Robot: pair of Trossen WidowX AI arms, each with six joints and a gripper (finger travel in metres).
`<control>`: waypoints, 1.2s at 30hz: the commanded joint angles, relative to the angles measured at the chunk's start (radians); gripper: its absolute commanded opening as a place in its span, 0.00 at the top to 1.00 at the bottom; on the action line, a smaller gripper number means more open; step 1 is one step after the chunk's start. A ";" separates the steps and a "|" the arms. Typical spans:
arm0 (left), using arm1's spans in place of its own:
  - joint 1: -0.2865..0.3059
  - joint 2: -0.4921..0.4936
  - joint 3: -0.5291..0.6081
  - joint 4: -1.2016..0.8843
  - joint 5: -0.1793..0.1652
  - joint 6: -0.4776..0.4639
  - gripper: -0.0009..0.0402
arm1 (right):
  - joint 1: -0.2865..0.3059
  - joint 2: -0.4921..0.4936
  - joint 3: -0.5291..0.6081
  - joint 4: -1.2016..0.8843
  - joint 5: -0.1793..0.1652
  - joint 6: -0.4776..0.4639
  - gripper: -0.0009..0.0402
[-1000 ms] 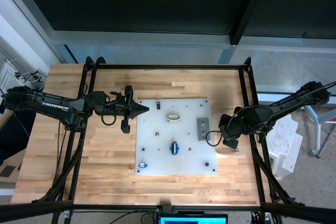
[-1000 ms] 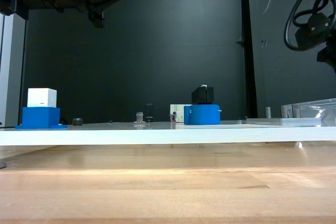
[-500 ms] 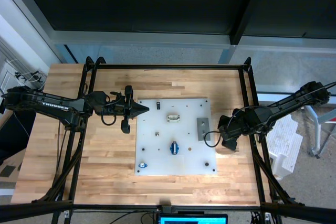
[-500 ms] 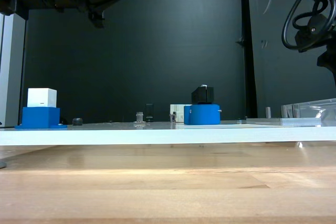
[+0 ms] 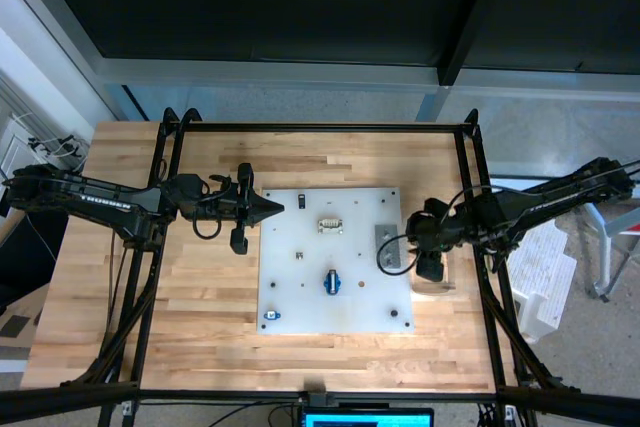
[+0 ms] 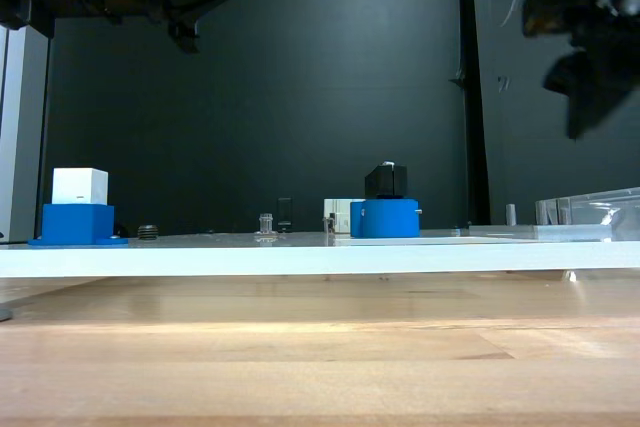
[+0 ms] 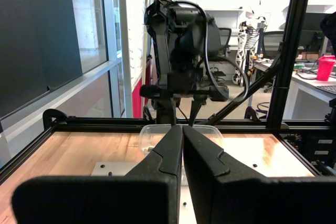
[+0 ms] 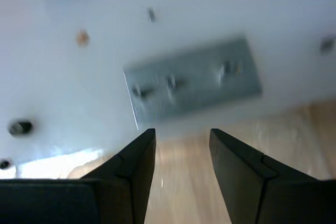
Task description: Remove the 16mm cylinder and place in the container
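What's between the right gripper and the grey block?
Bare white board, per right wrist view. Right gripper hovers over its right edge, left gripper its left.

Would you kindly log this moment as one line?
left claw shut, above board's left edge | right claw open, raised near grey block | 16mm cylinder ungrasped | container right of board

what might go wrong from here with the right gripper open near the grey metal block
1. The open right gripper hovers by the grey rectangular metal block, which carries several small grey pegs close together; it may grab the wrong one.
2. The clear plastic container sits just below that arm, off the white board, so a descent might knock it.
The left gripper is parked shut, high beside the board: little risk.
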 commanded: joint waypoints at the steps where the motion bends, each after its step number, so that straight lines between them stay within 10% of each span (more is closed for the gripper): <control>1: 0.000 0.000 0.000 0.000 0.000 0.000 0.98 | -0.034 -0.008 0.007 0.119 0.000 -0.118 0.72; 10: 0.000 0.000 0.000 0.000 0.000 0.000 0.98 | -0.121 -0.006 -0.058 0.660 -0.006 -0.351 0.98; 17: 0.000 0.000 0.000 0.000 0.000 0.000 0.98 | -0.234 -0.006 -0.166 1.022 -0.153 -0.378 0.98; 25: 0.000 0.000 0.000 0.000 0.000 0.000 0.98 | -0.267 -0.006 -0.194 1.186 -0.154 -0.399 0.98; 36: 0.000 0.000 0.000 0.000 0.000 0.000 0.98 | -0.321 0.014 -0.193 1.341 -0.241 -0.437 0.98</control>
